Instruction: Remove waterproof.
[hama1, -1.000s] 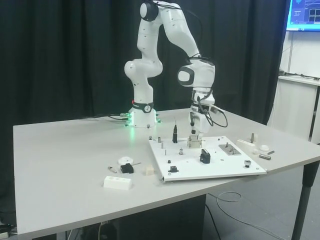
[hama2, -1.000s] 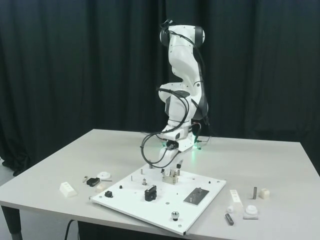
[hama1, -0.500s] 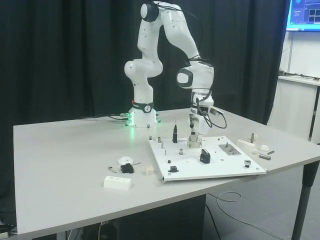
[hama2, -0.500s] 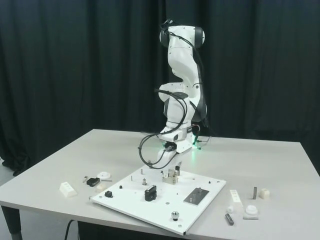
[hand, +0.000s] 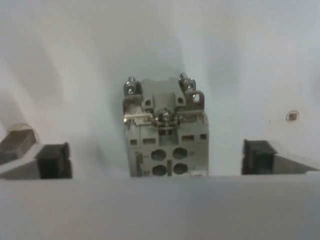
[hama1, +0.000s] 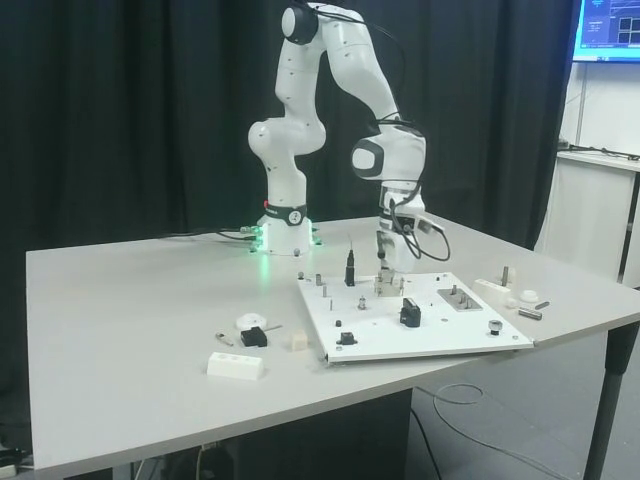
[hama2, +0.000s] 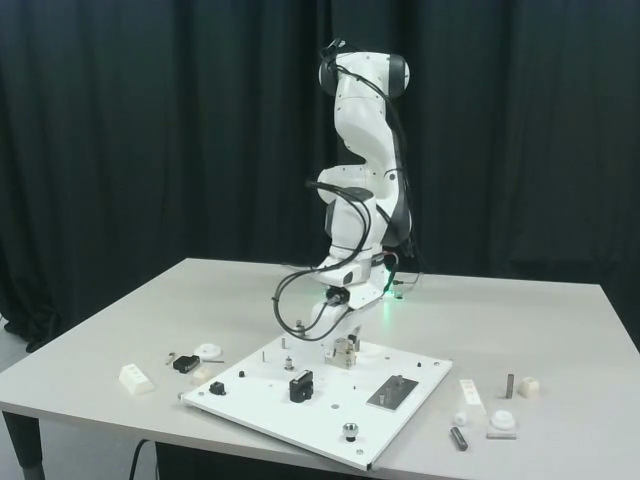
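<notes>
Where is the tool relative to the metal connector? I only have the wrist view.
Observer: The tool hangs just above the connector and appears clear of it.
Operator: Is the connector on its mount?
Observer: Yes, it sits on the white board and is not lifted.
Operator: Is anything standing close to it?
Observer: A black post stands upright on the board beside it, and a black block sits nearer the board's front edge. Both are apart from the connector.
</notes>
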